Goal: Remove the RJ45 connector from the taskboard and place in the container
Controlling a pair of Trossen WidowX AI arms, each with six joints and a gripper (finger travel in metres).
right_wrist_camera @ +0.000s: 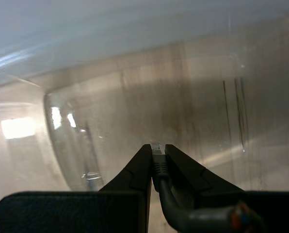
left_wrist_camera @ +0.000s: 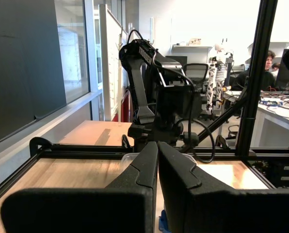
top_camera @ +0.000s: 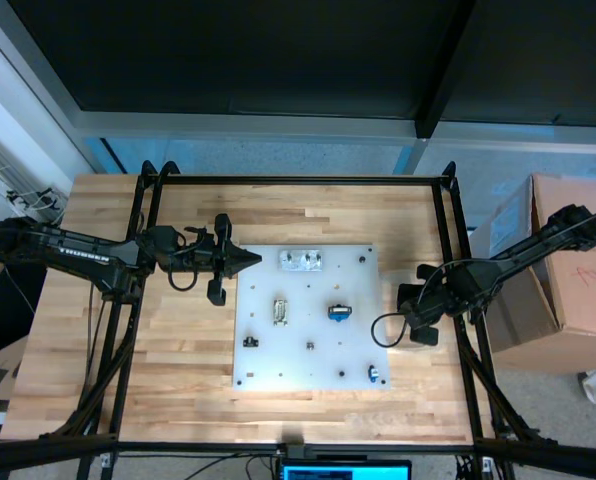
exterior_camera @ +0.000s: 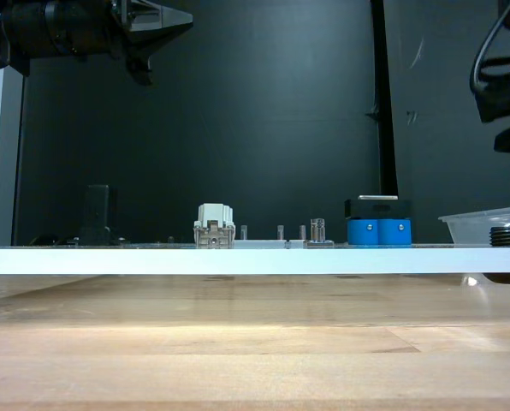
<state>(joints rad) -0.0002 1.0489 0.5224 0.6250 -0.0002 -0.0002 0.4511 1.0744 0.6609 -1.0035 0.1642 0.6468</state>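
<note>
— Where's the RJ45 connector (right_wrist_camera: 157, 146) right now?
— Pinched in the right tool (right_wrist_camera: 157, 154), off the taskboard (top_camera: 308, 345) altogether. Its clear tip pokes just past the fingertips, and its dark cable (right_wrist_camera: 162, 187) runs back between the fingers.
— And where does that tool sit?
— Just beside the board's right edge, held high over the clear plastic container (exterior_camera: 484, 223) (the wrist camera looks down at the tub's curved wall, with the wooden worktop (top_camera: 178, 350) showing through).
— So the connector isn't resting in it?
— No, it hangs in the grip above the tub. The low view shows the tool well up from the rim.
— And the left tool (top_camera: 246, 260)?
— Raised over the board's far left corner, pointing toward the right arm, its fingers pressed together.
</note>
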